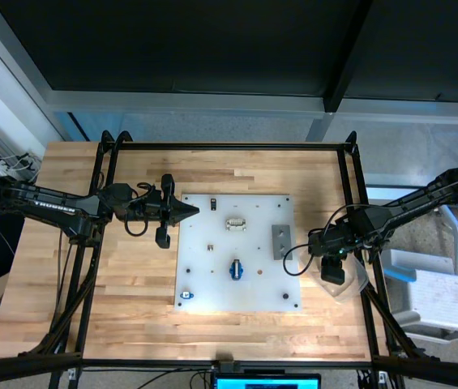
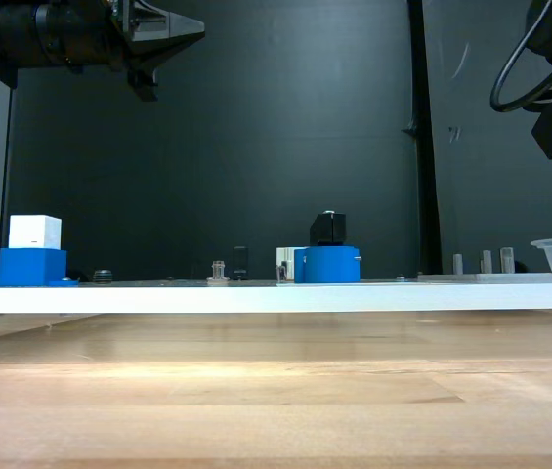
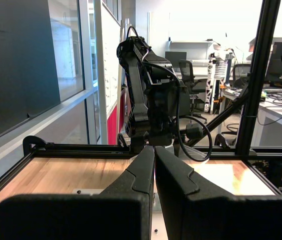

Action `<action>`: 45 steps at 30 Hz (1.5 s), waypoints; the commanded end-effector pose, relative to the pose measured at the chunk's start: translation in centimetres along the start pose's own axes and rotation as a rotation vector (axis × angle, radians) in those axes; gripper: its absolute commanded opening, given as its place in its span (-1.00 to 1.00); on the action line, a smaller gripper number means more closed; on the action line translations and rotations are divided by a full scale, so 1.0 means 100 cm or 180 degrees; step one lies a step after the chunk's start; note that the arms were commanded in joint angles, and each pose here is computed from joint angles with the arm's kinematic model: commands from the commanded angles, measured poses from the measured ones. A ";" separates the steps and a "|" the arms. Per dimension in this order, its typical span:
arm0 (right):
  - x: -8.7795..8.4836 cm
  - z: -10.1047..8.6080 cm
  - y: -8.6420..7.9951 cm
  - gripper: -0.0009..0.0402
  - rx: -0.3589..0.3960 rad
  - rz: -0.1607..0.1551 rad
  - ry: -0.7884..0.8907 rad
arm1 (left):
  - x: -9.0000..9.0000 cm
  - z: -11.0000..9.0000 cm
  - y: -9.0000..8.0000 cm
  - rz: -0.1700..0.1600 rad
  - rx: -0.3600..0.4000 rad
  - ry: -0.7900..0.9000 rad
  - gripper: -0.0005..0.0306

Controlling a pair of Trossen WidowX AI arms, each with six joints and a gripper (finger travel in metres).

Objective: Pick the 16mm cylinder and place it in the container

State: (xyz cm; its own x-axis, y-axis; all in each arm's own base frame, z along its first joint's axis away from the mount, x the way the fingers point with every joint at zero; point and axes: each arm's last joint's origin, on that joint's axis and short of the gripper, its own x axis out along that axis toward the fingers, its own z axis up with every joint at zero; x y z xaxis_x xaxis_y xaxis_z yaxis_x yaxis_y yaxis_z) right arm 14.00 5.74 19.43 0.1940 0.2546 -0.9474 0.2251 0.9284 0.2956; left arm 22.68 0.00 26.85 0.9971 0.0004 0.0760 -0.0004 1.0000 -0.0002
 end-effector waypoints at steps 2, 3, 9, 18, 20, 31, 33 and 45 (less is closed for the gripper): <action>0.000 0.001 -0.001 -0.29 0.0037 -0.0127 -0.0094 | 0.000 0.000 0.000 0.0000 0.0000 -0.0002 -0.96; 0.000 0.001 -0.001 -0.27 0.0035 -0.0126 -0.0093 | 0.000 0.000 0.000 0.0000 0.0000 -0.0002 -0.96; 0.000 0.001 -0.001 -0.18 0.0033 -0.0124 -0.0091 | 0.000 0.000 0.000 0.0001 0.0000 -0.0001 -0.96; 0.000 0.001 -0.001 -0.18 0.0033 -0.0123 -0.0092 | 0.000 0.000 0.000 0.0001 0.0000 -0.0002 -0.97; 0.000 0.001 -0.001 -0.18 0.0033 -0.0124 -0.0091 | 0.000 0.000 0.000 0.0000 0.0000 -0.0001 -0.96; 0.000 0.001 -0.001 -0.18 0.0033 -0.0122 -0.0087 | 0.000 0.000 0.000 0.0000 0.0000 -0.0002 -0.96; 0.000 0.001 -0.001 -0.18 0.0035 -0.0122 -0.0086 | 0.000 0.000 0.000 0.0001 0.0000 -0.0002 -0.97; 0.000 0.001 -0.001 -0.18 0.0035 -0.0123 -0.0083 | 0.000 0.000 0.000 0.0001 0.0000 -0.0002 -0.96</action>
State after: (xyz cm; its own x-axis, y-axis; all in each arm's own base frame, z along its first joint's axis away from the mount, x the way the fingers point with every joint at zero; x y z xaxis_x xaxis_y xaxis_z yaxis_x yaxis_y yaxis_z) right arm 14.04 5.60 19.40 0.2094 0.2103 -0.9549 0.2441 0.9344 0.2593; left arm 22.68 0.00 26.85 0.9971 0.0008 0.0760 -0.0007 1.0000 -0.0003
